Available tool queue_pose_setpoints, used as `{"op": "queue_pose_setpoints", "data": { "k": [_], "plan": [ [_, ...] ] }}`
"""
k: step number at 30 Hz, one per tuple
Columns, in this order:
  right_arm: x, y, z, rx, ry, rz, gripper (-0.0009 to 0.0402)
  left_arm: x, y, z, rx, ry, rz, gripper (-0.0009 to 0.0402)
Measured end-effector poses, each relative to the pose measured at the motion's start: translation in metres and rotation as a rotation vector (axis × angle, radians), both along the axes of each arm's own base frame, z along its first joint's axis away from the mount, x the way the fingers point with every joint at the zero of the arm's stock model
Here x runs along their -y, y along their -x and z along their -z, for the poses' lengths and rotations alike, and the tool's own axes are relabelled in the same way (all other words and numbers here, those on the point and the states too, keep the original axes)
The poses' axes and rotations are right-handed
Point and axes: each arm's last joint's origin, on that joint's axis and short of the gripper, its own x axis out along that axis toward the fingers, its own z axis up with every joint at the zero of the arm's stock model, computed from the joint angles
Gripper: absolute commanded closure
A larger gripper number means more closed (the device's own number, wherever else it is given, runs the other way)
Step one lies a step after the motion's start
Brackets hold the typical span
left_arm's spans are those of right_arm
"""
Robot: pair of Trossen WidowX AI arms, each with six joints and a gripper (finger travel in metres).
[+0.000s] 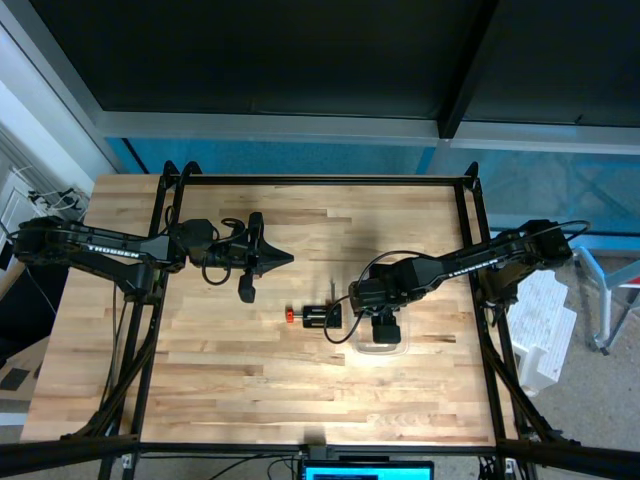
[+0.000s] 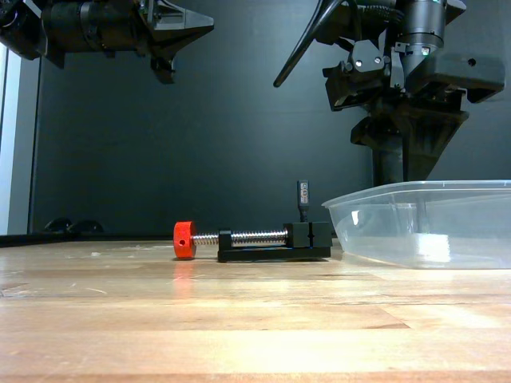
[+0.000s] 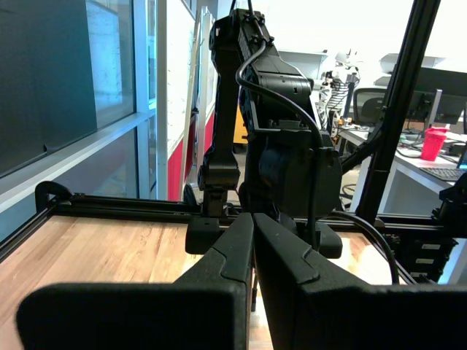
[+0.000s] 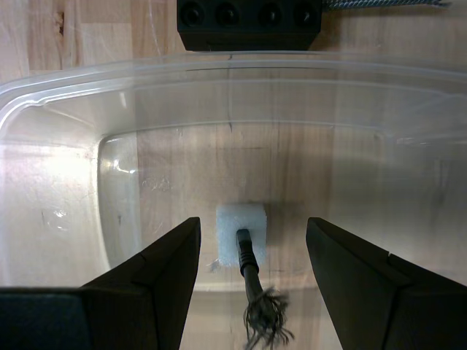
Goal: Pick the usb-c connector and install on the hub
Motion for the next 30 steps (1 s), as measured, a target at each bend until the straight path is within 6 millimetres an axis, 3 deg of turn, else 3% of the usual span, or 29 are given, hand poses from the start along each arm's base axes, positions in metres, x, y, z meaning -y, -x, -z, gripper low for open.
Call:
{"op": "queue_pose_setpoints", "data": {
  "k": [10, 30],
  "plan": [
    [-0.001, 0.001, 0.008, 0.009, -0.004, 0.007, 0.0197, 0.000, 0.000, 0.000, 0.000, 0.000, 0.000, 0.0393],
    [-0.002, 0.002, 0.018, 0.036, -0.012, 0.015, 0.0249, 0.000, 0.000, 0.000, 0.000, 0.000, 0.000, 0.0393]
  ]
}}
